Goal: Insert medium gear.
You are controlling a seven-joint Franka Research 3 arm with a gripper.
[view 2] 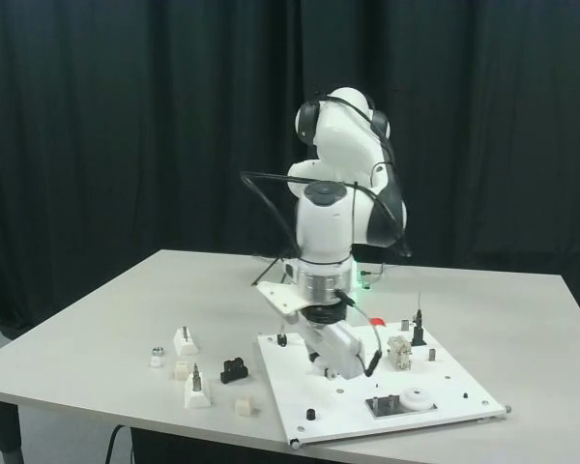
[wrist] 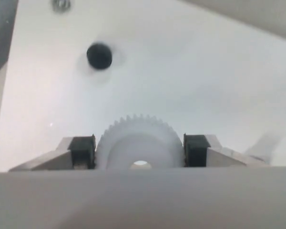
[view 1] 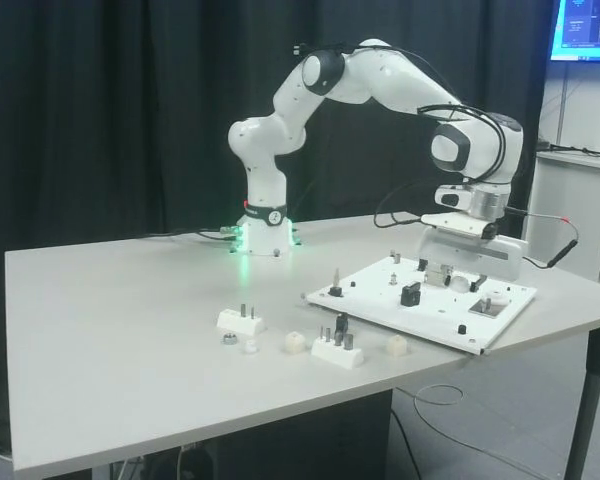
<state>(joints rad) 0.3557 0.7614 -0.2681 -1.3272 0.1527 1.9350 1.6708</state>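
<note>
White teeth fill the low centre of the wrist view: the medium gear sits pinched between the gripper, its black pads pressed onto the toothed rim from either side. So the gripper is clamped on the gear, bore exposed at the middle, which I judge leaves the hole free to drop over a shaft. Beyond it lies the white assembly board, and a black peg stands in the upper left of that frame, well apart from the gear. Whether that is the target I cannot tell.

Over to the first room view. Nearest us, along the front of the grey surface, a row of small white fixture blocks with dark pins waits unused. Behind them, right of centre, the board lies flat, and the gripper hangs low over its far side, close to the board; contact I cannot make out. The arm arches over from its base, where green light glows, wrist pointing straight down. A vertical approach suits a peg insertion.

From the second room view, another white gear is already seated on a grey plate at the lower right of the board, near the gripper. My read: carrying is done, alignment and lowering remain.
</note>
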